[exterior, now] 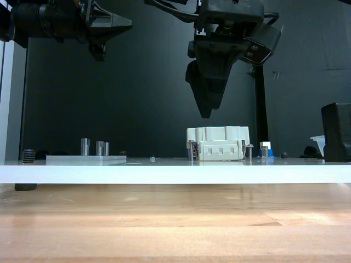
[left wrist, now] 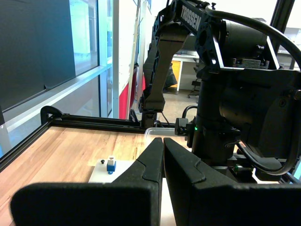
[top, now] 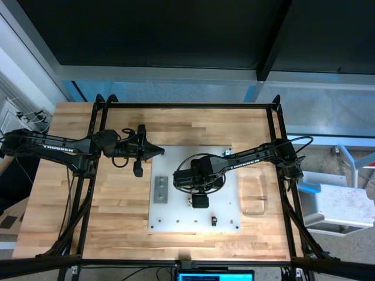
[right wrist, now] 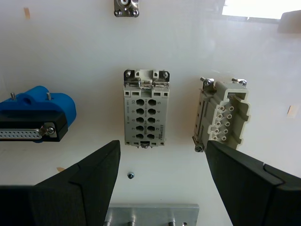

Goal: Pick the HAN10E connector and install in the HAN10E hub

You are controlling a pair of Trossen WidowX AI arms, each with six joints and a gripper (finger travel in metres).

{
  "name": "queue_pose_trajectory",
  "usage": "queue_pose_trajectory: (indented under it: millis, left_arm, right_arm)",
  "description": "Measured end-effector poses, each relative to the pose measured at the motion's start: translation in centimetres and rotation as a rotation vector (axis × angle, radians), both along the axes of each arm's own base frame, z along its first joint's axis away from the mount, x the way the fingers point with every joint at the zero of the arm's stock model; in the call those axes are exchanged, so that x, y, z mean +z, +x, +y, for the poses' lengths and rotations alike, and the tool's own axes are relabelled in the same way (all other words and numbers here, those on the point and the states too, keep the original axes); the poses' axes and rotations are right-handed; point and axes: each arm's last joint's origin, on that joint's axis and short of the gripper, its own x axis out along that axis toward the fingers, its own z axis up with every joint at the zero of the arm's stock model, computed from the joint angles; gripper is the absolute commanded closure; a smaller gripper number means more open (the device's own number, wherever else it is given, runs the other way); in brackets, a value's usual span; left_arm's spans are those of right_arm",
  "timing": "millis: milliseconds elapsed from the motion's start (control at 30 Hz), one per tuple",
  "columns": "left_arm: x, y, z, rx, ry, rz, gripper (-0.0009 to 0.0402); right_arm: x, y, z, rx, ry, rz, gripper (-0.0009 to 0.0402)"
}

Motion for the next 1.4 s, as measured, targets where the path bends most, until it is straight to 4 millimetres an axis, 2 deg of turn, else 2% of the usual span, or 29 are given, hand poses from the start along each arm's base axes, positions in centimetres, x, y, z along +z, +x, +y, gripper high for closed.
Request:
queue_pose_trajectory:
  millis: [1100, 1233, 1400]
  left_arm:
    - [0.0, 0.0, 0.0, 0.000, 0.000, 0.000, 0.0393]
    - [0.0, 0.0, 0.0, 0.000, 0.000, 0.000, 0.0393]
    - [0.0, 0.0, 0.0, 0.000, 0.000, 0.000, 0.0393]
  right_arm:
    - [-4.0, -0.2, -0.8, -0.039, 0.016, -0.006, 0.0138]
    - [-4.5, -0.3, -0.8, -0.036, 0.018, -0.007, 0.0148]
    - [-4.6, -0.3, -0.8, -0.032, 0.031, -0.003, 0.0187]
